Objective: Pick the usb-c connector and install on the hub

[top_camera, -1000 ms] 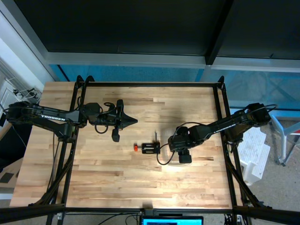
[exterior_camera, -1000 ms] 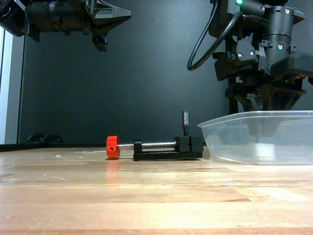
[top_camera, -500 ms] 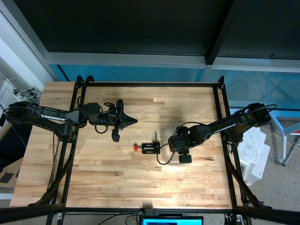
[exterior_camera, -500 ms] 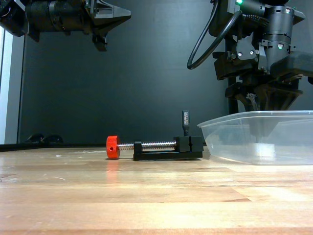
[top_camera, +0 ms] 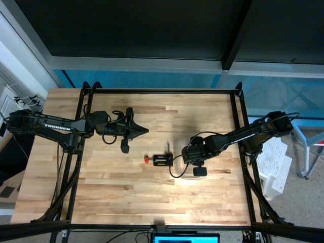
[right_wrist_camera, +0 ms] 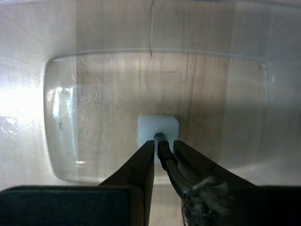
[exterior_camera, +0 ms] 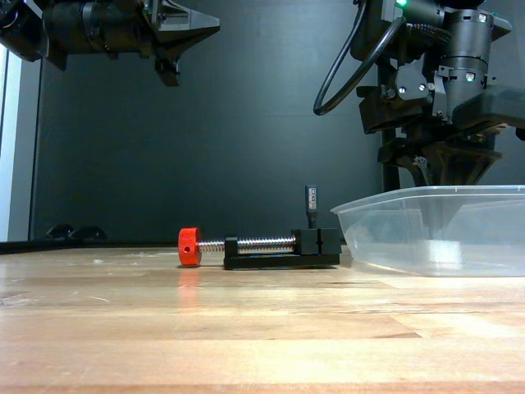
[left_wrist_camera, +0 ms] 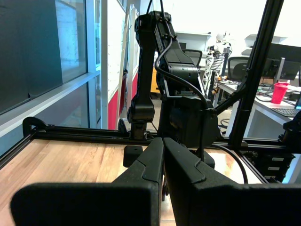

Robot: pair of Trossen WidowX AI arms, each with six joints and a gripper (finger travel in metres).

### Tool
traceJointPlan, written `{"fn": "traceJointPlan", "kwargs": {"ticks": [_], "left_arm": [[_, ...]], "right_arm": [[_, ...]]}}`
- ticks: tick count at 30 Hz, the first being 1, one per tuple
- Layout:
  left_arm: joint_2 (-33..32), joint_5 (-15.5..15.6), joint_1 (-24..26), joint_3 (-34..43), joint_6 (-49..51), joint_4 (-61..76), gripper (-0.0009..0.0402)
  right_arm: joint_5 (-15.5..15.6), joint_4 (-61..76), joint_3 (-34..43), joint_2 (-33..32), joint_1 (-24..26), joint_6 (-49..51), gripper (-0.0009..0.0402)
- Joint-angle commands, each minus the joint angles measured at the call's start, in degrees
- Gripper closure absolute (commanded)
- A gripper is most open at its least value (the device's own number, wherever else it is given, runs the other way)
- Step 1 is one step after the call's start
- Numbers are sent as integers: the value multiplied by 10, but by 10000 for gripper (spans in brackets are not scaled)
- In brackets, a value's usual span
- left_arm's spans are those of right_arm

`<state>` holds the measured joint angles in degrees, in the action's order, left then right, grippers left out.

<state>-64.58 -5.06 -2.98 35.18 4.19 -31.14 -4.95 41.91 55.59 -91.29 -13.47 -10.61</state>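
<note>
The right claw [right_wrist_camera: 163,148] is narrowed about the usb-c connector [right_wrist_camera: 161,140], one finger close on each side. It appears to hold the connector, whose long axis runs along the fingers and whose tip sits at a white block [right_wrist_camera: 148,126] on the floor of a clear tray [exterior_camera: 385,205]. From there the hub [exterior_camera: 312,199], a small dark piece, stands upright in a vise [exterior_camera: 279,244] with a red knob [exterior_camera: 189,246]. In the low view the vise lies just left of the tray's rim, so the coming move likely goes up and leftward. The right arm is much the nearer. The left claw [top_camera: 144,130] is pressed shut and hangs well above the desk [top_camera: 126,192], at the upper left of the high view. Only the right wrist view shows the connector itself. The low view alone shows the hub's upright stance, and the high view shows the vise between the two claws.
</note>
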Motion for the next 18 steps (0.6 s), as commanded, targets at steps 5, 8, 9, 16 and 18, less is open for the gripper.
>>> {"fn": "traceJointPlan", "kwargs": {"ticks": [5, 8, 9, 16, 18], "left_arm": [[0, 0, 0, 0, 0, 0, 393], [0, 0, 0, 0, 0, 0, 393], [0, 0, 0, 0, 0, 0, 393], [0, 0, 0, 0, 0, 0, 393], [0, 0, 0, 0, 0, 0, 393]], "right_arm": [[0, -1, 0, 0, 0, -1, 384], [0, -1, 0, 0, 0, -1, 395], [0, -1, 0, 0, 0, -1, 392], [0, -1, 0, 0, 0, -1, 393], [0, 0, 0, 3, 0, -1, 393]]}}
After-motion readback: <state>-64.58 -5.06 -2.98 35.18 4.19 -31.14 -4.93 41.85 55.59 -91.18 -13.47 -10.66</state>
